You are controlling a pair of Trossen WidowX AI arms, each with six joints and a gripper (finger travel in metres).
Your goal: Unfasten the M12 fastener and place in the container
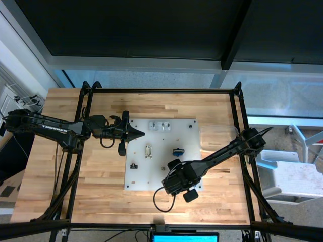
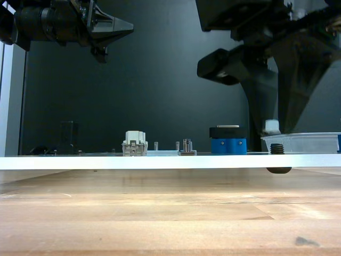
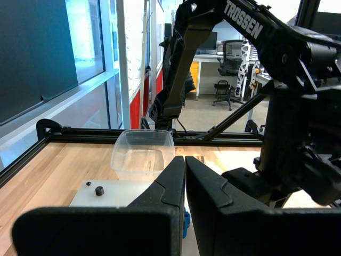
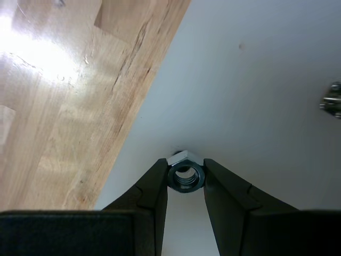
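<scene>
Your right gripper (image 4: 185, 169) is pinched narrow on the silver M12 nut (image 4: 185, 177), one fingertip on each side of it. In the low view, at the right of the frame, you see the nut held just above the short black ribbed stud (image 2: 277, 149), whose ribs stand bare. In the high view this gripper hangs over the white board's (image 1: 151, 171) near right part, in the lower middle of the frame. The clear container (image 2: 314, 142) sits behind the stud at the far right of the low view, and the nut is not in it. Your left gripper (image 1: 140, 134) hovers over the board's far left edge, left of centre in the high view, fingers pressed together and holding nothing.
</scene>
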